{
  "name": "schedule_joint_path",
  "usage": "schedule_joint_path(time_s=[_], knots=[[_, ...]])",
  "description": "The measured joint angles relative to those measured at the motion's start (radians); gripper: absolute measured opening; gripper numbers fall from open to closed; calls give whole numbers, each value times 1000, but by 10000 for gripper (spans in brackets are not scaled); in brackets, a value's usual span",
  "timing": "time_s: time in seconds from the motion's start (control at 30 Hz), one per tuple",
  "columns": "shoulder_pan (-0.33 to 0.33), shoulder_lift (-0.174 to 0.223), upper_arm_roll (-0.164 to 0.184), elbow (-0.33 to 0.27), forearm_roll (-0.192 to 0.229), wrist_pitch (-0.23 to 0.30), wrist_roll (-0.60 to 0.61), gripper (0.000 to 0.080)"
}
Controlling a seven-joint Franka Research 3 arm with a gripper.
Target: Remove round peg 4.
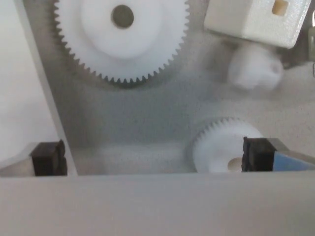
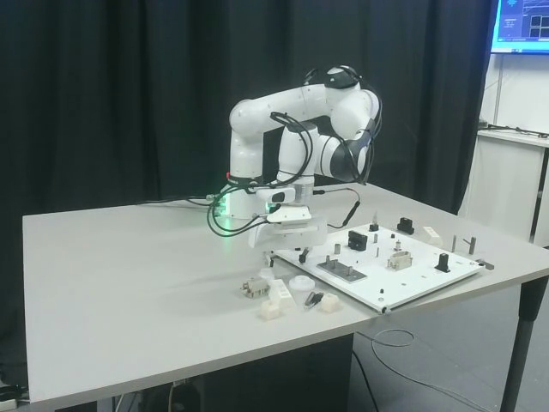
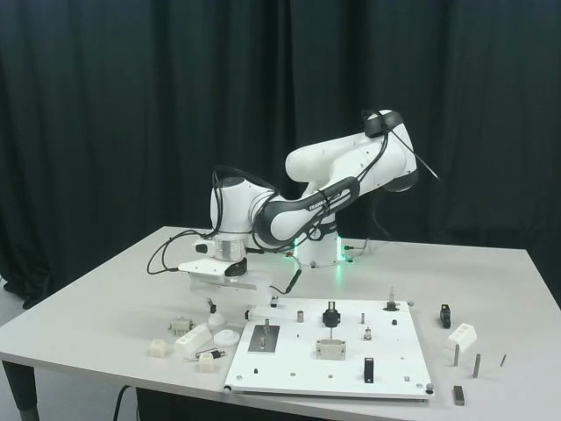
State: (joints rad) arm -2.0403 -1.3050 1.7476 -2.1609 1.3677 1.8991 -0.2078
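My gripper (image 1: 151,157) is open wide, its black fingertips (image 1: 48,158) far apart with nothing between them. It hangs low over the table at the left edge of the white assembly board (image 3: 289,373), above loose white parts. Below it lie a large white gear (image 1: 123,39) and a small white gear (image 1: 221,147), the small one right beside one fingertip. Several short pegs (image 3: 301,314) stand upright on the board, to the side of my gripper (image 3: 230,309); I cannot tell which is round peg 4. No peg shows in the wrist view.
A white block (image 1: 256,19) and a small white round part (image 1: 255,69) lie near the gears. More loose white pieces (image 2: 273,307) sit near the table's front edge. Black and grey fixtures (image 3: 331,316) stand on the board. Loose parts (image 3: 461,337) lie right of the board.
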Motion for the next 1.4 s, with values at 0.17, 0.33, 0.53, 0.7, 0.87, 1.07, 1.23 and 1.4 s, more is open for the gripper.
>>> schedule_joint_path(time_s=[0.17, 0.33, 0.53, 0.7, 0.87, 1.07, 1.23, 1.4], knots=[[0, 0, -1, 0, 0, 0, 0, 798], [0, 0, -3, 0, 0, 4, 0, 798], [-2, 0, -9, 0, 0, 14, 0, 800], [-5, 0, -20, 0, -1, 19, 0, 800], [-7, 0, -34, 0, -1, 19, -6, 800], [-7, 3, -47, 2, -1, 19, -23, 800], [-6, 6, -55, 3, -2, 15, -37, 800], [-6, 10, -65, 4, -2, 2, -49, 800]])
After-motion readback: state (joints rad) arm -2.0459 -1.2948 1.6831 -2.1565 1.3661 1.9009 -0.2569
